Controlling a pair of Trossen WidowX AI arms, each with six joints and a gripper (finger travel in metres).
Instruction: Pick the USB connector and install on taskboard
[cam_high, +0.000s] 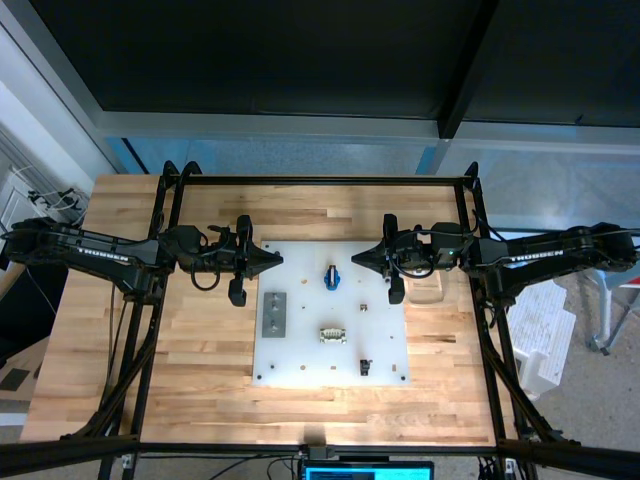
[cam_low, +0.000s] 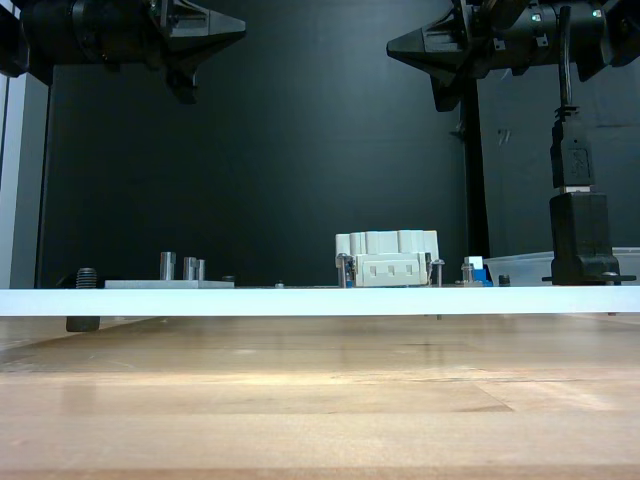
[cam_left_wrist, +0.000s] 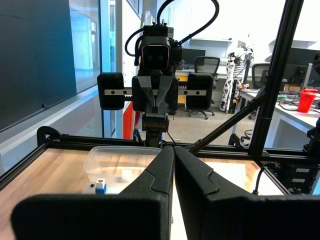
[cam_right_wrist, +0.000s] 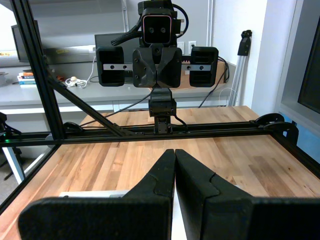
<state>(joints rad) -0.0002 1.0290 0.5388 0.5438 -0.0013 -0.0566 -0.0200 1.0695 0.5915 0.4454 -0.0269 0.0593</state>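
Both arms reach level inward above the worktop (cam_high: 200, 380). The left gripper (cam_high: 278, 258) and right gripper (cam_high: 356, 257) face tip to tip over the taskboard's (cam_high: 300, 350) far edge, fingers (cam_right_wrist: 160, 175) together on both. The USB connector (cam_high: 365, 366) sits by the board's near edge — only the low view shows it upright in its socket (cam_low: 582, 240).

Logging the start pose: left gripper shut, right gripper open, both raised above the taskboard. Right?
No: the right gripper is shut too, closed tight in the right wrist view. The left gripper is shut, both raised above the taskboard.
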